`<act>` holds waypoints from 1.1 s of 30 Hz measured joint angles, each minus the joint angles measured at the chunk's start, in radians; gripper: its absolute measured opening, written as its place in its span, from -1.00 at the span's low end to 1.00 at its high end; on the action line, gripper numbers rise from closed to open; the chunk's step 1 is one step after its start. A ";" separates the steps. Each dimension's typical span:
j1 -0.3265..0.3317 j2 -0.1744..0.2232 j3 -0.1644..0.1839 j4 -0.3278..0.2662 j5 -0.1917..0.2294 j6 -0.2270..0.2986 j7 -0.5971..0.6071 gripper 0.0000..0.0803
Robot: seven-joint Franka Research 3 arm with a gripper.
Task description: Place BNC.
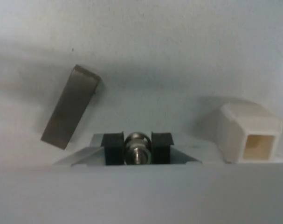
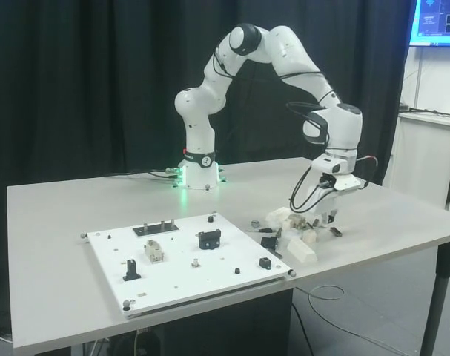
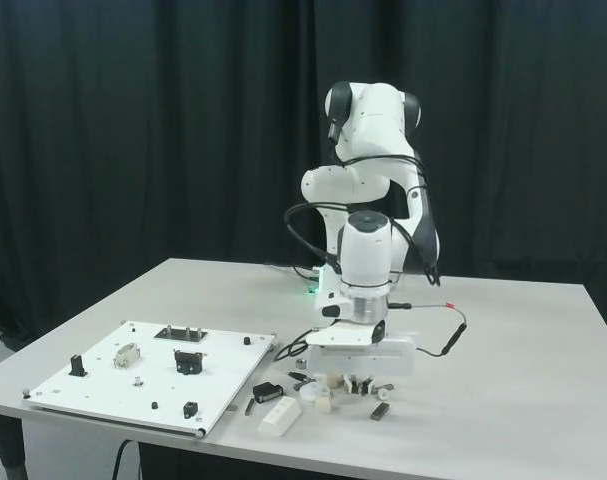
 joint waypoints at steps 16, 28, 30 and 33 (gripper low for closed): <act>-0.024 0.005 0.032 -0.030 0.008 0.054 0.003 -0.70; -0.058 0.016 0.072 -0.030 0.008 0.079 0.003 -0.70; -0.062 0.018 0.077 -0.030 0.008 0.082 0.003 -0.70; -0.066 0.020 0.080 -0.030 0.009 0.088 0.003 -0.70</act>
